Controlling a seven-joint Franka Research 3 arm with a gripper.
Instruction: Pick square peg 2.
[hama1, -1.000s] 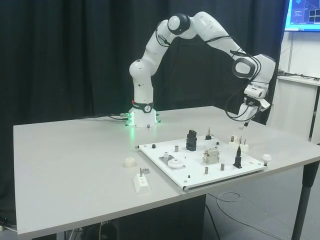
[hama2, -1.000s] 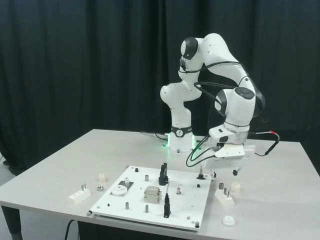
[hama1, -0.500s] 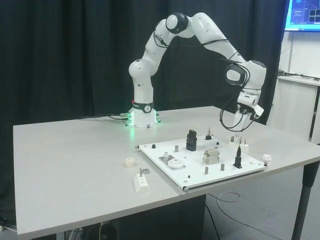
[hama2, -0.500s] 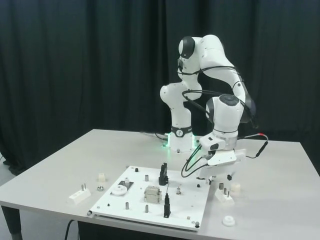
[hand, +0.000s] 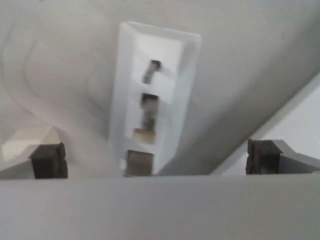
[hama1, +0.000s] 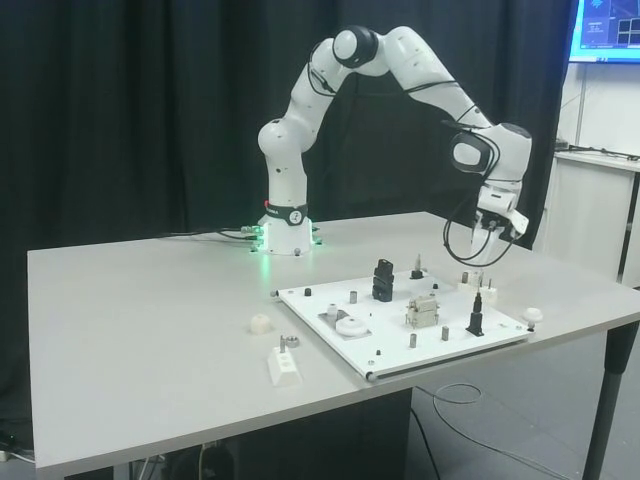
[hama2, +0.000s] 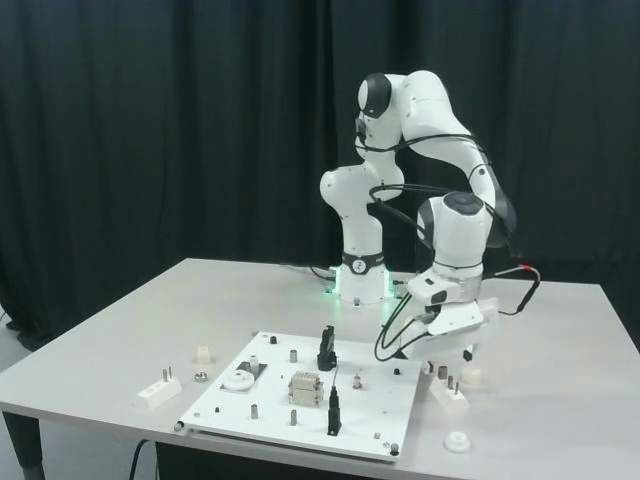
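Observation:
A white holder block (hand: 152, 100) lies on the grey table beside the assembly board, holding three grey pegs in a row. The end peg (hand: 139, 162) lies between my fingertips, the middle peg (hand: 149, 109) and a small one (hand: 154, 66) lie farther along. My gripper (hand: 155, 159) is open, hovering just above that holder, one black fingertip (hand: 48, 160) on each side. In the room views the gripper (hama1: 486, 254) (hama2: 441, 358) hangs over the holder (hama1: 487, 296) (hama2: 451, 396) with its pegs (hama2: 446, 377).
The white board (hama1: 395, 345) (hama2: 300, 405) carries several black and grey parts, its edge close to the holder. A white round part (hama2: 469, 376) and a white cap (hama1: 533, 315) (hama2: 457, 441) lie near. Another white holder (hama1: 283, 366) (hama2: 158, 392) sits across the board.
The arm has swung in from the table's outer side toward the board and come lower, bringing the gripper over the peg holder. Nothing on the table has moved.

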